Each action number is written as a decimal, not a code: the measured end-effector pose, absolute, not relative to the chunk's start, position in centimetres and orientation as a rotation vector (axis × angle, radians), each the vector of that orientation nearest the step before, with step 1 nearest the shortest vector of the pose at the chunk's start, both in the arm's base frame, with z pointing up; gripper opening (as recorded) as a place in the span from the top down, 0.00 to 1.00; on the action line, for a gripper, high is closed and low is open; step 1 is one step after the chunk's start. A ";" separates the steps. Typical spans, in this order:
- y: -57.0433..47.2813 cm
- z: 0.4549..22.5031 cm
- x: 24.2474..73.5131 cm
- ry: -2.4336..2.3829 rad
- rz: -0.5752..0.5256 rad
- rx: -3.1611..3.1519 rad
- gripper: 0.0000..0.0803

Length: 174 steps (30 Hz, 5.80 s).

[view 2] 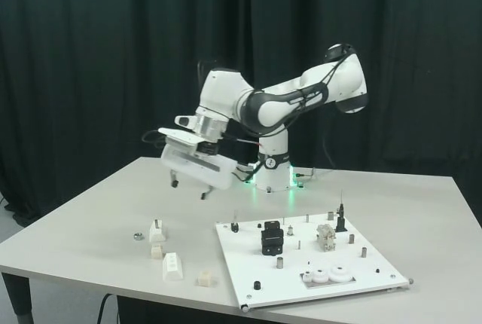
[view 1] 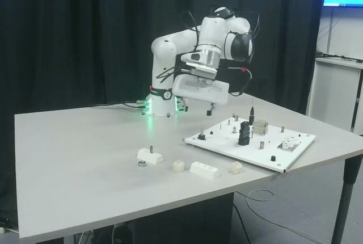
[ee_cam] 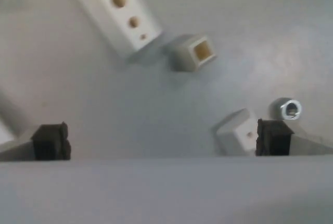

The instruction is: Pick bolt 4.

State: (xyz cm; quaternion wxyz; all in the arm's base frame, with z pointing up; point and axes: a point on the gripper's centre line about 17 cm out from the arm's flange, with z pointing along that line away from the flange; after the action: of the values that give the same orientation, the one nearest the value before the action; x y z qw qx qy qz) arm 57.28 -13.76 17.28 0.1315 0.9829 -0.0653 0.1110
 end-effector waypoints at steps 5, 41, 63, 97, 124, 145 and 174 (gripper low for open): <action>-16.3 17.6 58.0 -0.231 0.323 2.843 0.00; -30.4 12.9 53.7 -0.837 0.374 2.930 0.00; -32.3 9.1 54.3 -1.221 0.201 2.862 0.00; -32.4 4.1 54.1 -1.265 -0.001 2.900 0.00; -31.5 0.9 52.9 -1.353 -0.021 2.867 0.00; -31.2 -0.2 52.5 -1.365 0.007 2.849 0.00; -30.8 -0.2 52.7 -1.363 0.021 2.853 0.00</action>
State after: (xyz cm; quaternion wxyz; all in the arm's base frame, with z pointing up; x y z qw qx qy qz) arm 52.71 -30.80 -0.19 -0.0100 0.9022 -0.4310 0.0067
